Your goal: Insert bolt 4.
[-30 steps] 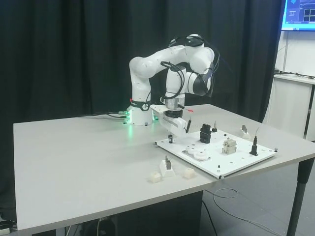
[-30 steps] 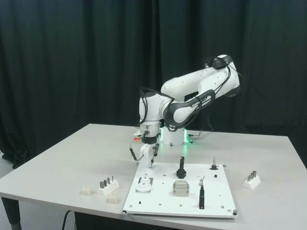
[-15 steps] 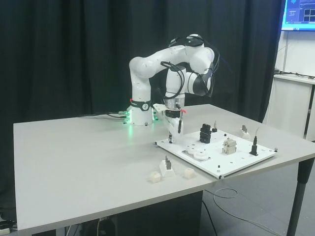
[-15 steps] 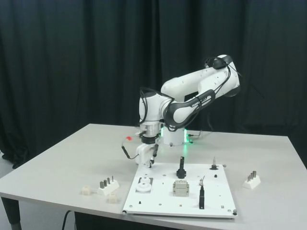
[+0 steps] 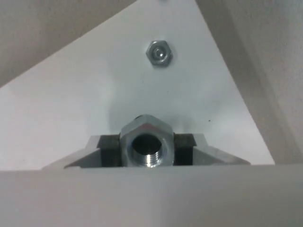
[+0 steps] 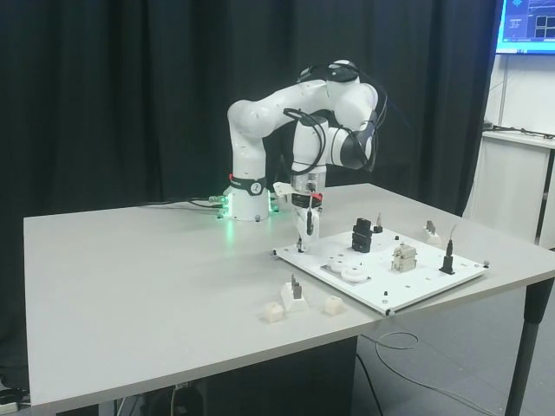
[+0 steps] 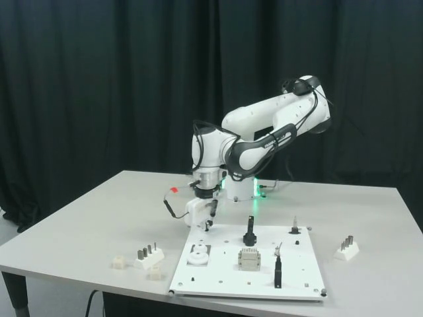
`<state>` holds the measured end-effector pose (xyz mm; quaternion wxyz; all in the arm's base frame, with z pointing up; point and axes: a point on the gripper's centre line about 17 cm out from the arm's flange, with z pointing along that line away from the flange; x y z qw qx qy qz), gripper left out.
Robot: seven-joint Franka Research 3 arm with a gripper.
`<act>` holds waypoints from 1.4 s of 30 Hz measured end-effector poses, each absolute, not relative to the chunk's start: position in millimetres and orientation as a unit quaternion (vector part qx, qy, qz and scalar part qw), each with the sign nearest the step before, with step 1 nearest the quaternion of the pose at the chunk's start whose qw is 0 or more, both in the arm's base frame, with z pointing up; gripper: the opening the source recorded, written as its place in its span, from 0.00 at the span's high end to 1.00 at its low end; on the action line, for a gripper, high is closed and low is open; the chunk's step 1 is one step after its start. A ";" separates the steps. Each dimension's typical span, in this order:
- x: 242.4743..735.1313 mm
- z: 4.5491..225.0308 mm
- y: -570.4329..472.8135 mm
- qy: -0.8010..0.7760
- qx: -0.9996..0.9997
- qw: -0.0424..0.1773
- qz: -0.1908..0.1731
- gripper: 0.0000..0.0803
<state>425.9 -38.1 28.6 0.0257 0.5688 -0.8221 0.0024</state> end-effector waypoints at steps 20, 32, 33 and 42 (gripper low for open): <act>425.6 28.8 -38.5 -0.817 0.576 0.038 0.005 0.72; 422.1 29.6 -41.1 -0.811 0.583 0.051 0.008 0.72; 422.8 30.1 -41.7 -0.811 0.583 0.052 0.010 0.32; 430.4 40.0 -48.8 -0.807 0.587 0.053 0.030 0.06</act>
